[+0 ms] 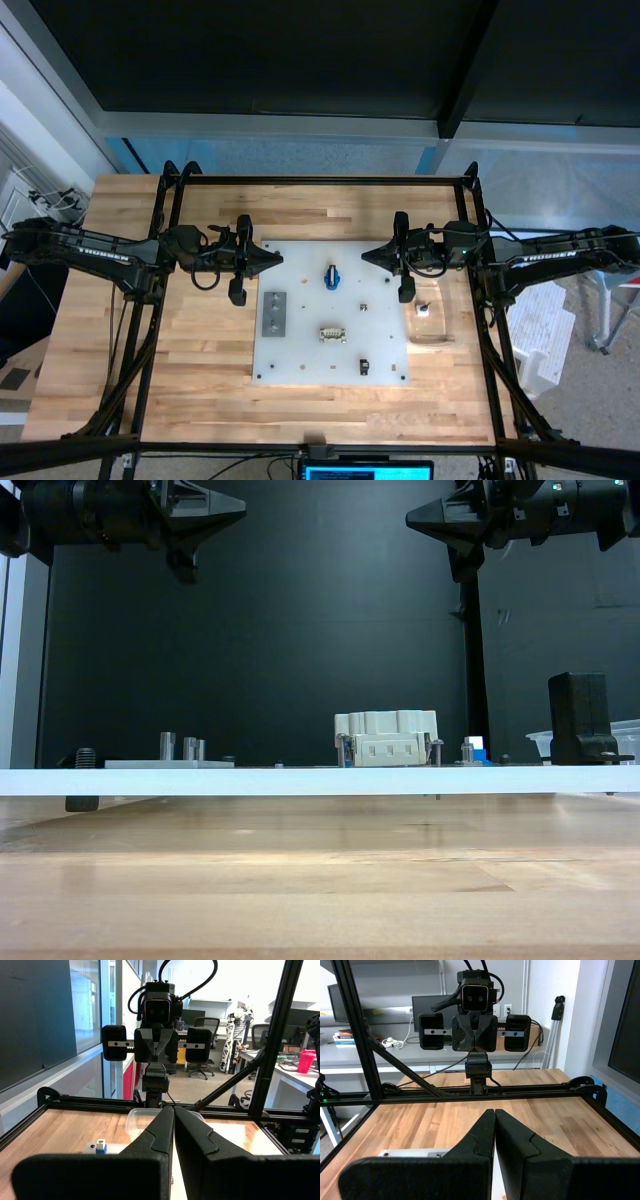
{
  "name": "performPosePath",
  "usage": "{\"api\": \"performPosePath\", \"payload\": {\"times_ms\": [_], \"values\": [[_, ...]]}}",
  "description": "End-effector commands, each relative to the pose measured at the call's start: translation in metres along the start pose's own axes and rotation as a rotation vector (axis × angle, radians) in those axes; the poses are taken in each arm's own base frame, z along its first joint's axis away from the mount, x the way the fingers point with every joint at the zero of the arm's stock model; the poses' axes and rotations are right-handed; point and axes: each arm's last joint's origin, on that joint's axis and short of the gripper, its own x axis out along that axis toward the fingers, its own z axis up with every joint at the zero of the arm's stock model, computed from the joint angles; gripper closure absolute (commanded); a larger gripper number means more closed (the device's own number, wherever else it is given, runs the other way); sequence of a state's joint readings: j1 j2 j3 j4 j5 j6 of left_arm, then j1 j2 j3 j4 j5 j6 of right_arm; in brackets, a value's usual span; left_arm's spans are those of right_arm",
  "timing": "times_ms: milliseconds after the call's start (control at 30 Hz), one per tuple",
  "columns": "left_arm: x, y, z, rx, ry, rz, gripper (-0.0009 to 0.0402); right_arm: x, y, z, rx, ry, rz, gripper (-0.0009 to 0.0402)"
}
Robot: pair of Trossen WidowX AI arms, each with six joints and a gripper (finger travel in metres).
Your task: Pick the USB connector and install on taskboard
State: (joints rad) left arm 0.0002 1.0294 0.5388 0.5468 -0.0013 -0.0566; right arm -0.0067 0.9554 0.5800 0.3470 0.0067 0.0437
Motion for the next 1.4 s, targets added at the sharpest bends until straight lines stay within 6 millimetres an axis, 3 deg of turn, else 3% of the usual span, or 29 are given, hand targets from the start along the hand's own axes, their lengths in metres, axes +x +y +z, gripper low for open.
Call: {"api": "performPosePath", "payload": {"times_ms": [33, 500, 800, 1400], "values": [[0.000, 0.000, 0.000, 0.000, 0.000, -0.001, 0.0393, 0.000, 0.000, 0.000, 0.000, -0.002, 0.001, 0.0393], [0.000, 0.000, 0.000, 0.000, -0.001, -0.001, 0.0393, 0.000, 0.000, -0.001, 0.009, 0.022, 0.007, 0.0393], [0.000, 0.000, 0.000, 0.000, 0.000, -0.001, 0.0393, -0.006, 0.003, 0.011, 0.005, 0.382, 0.048, 0.0393], [0.000, 0.000, 0.000, 0.000, 0.000, -0.001, 0.0393, -0.049, 0.012, 0.023, -0.015, 0.932, 0.056, 0.0393]]}}
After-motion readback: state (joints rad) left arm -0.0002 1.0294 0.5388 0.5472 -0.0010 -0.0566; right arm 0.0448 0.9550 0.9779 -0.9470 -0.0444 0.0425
